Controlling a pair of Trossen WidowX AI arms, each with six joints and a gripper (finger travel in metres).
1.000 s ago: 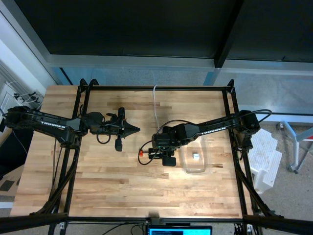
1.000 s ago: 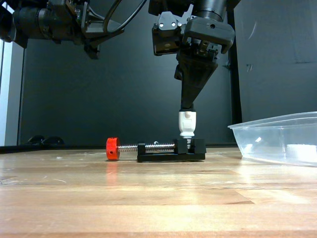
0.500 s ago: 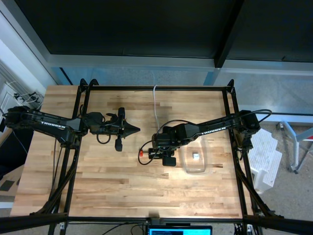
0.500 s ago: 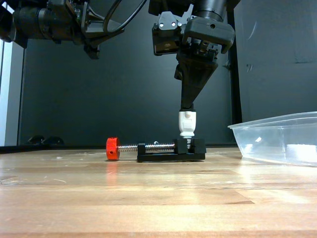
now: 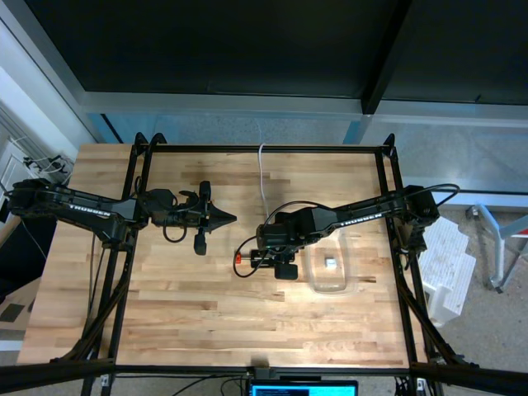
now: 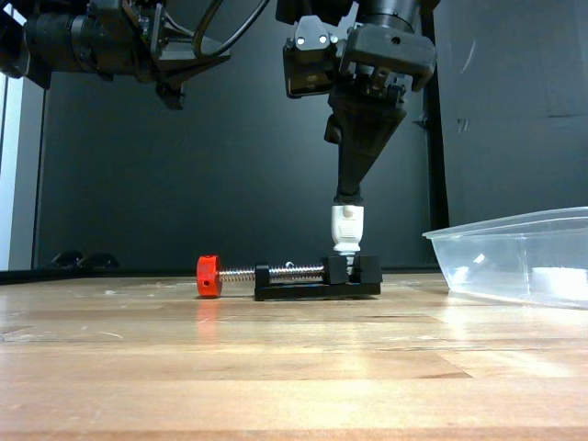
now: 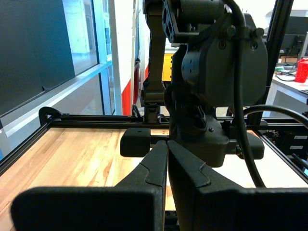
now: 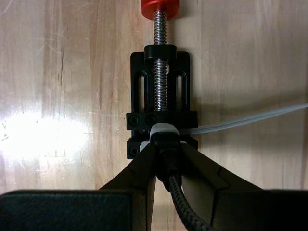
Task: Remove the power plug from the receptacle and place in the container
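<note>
Pale butcher-block wooden table (image 5: 206, 305) inside a black metal frame (image 5: 264, 149), dark wall behind. Left gripper (image 5: 232, 219) aloft left of centre, fingers pressed together; clear oblong plastic container (image 6: 514, 253) right of the black clamp fixture with red knob (image 6: 303, 278). Right gripper (image 6: 347, 191) clamped on the small black power plug (image 8: 165, 144), upright, long axis vertical, nose down in the white receptacle (image 6: 346, 230) held by the fixture.

We see our black left arm (image 5: 74, 208) stretched out level and held high, its black left gripper (image 5: 224, 219) pointing inward with fingers (image 7: 155, 168) pressed together. Our black right arm (image 5: 371, 211) reaches in and bends over; its black right gripper (image 6: 347, 195) points straight down, fingers clamped on the tiny black power plug (image 8: 165, 144).
</note>
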